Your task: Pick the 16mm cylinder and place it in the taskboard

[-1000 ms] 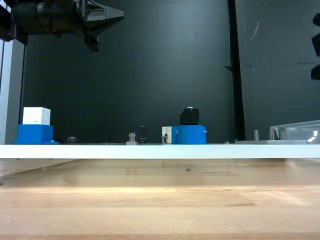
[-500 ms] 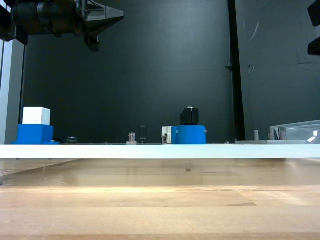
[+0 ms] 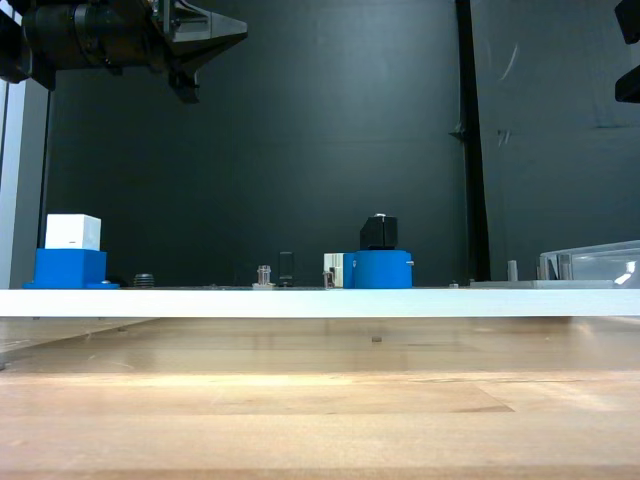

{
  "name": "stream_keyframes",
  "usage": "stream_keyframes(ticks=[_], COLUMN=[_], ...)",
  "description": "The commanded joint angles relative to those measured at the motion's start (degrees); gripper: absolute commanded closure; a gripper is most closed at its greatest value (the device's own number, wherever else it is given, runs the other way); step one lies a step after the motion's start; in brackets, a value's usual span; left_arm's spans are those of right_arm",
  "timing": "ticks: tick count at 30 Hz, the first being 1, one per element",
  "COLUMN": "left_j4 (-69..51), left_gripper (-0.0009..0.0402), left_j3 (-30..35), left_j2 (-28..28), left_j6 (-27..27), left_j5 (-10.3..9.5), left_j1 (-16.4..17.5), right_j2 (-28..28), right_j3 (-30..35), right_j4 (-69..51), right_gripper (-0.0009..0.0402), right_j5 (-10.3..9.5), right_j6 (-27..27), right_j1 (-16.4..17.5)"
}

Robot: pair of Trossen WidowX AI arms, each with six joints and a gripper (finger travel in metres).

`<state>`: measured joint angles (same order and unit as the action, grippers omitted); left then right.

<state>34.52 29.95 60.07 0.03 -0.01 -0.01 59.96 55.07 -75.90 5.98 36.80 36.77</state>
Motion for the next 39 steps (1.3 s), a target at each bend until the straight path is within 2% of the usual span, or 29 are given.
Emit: stream_keyframes(ticks=[1,13,19,39], left_j4=[0.0,0.0,0.0,0.0], left_gripper=[0.0393,0.0393,0.0393,0.0393], left_j3=[0.0,0.0,0.0,0.0], left_j2=[0.02,0.02,0.02,0.02], left_j6=[0.02,0.02,0.0,0.02], left_j5=[0.0,0.0,0.0,0.0], left_j1=[0.02,0.02,0.0,0.02], right_j2=[0.02,1.09,4.13,15.8], right_j3=[-0.07,0.28,2.08,10.49], right_j4=[0.0,0.33,0.92,5.55], right_gripper=[0.0366,0.0366,0.0366,0.0366], right_j5=[0.02,0.0,0.02,0.48], right_j6=[0.02,-0.24,-1.22,-3.3], right_j1=[0.02,-0.02,-0.48,-5.6])
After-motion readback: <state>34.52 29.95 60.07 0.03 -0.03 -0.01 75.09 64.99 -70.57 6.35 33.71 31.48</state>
